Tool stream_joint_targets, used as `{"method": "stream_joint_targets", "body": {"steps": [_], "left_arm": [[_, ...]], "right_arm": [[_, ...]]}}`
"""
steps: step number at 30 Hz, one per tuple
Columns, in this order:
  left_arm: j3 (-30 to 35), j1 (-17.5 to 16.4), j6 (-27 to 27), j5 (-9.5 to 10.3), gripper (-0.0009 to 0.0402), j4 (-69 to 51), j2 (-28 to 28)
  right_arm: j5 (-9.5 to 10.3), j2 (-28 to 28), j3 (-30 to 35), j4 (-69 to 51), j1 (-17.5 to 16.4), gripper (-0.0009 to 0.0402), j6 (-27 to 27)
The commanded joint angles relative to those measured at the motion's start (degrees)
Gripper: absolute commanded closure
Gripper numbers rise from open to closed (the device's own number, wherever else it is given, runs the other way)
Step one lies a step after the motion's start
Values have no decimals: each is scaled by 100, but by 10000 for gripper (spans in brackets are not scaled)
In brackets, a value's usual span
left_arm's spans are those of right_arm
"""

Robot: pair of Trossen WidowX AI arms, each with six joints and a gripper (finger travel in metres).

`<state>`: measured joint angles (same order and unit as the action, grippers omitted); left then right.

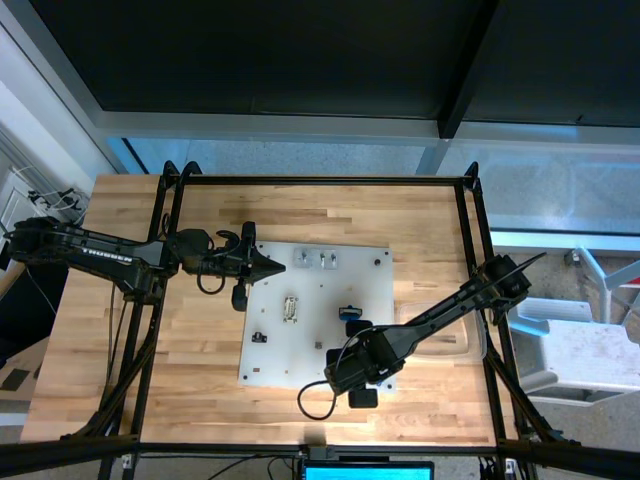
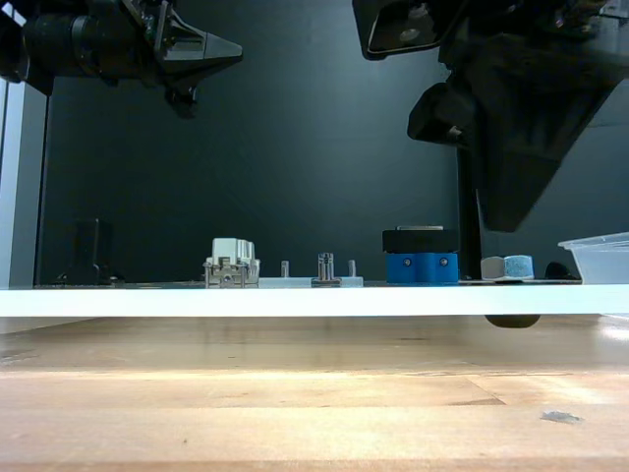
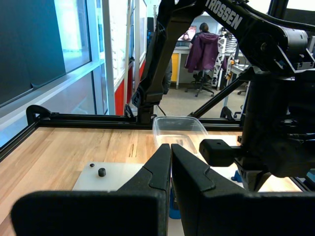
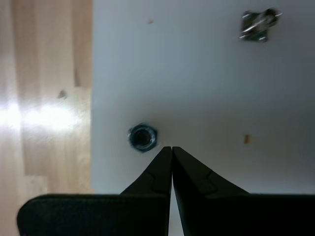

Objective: Pick the M12 fastener and fasten on the M12 threads

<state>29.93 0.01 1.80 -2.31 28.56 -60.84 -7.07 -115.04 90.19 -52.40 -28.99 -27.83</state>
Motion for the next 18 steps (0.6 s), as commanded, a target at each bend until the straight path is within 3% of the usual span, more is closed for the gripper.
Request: {"method": "stream_joint_targets", "body": {"steps": [1,9,11,14,15,18], "left_arm": [[2,-2,0,0,393,2,-2],[2,0,0,0,393,0,-2],[2,0,0,0,393,0,-2],[2,0,0,0,393,2,-2],[2,-2,0,0,393,0,-2],[2,0,0,0,393,-4,-2]], "right_arm": [[-114,-111,4,55,7,393,-48],[-20,-256,2,151,9,393,-44],[319,-236,4,144,9,393,-22],[1329,-144,13,57,11,393,116],[1471,-118,15,28,9,393,133],[1410,-42,15,-79,9,393,125]]}}
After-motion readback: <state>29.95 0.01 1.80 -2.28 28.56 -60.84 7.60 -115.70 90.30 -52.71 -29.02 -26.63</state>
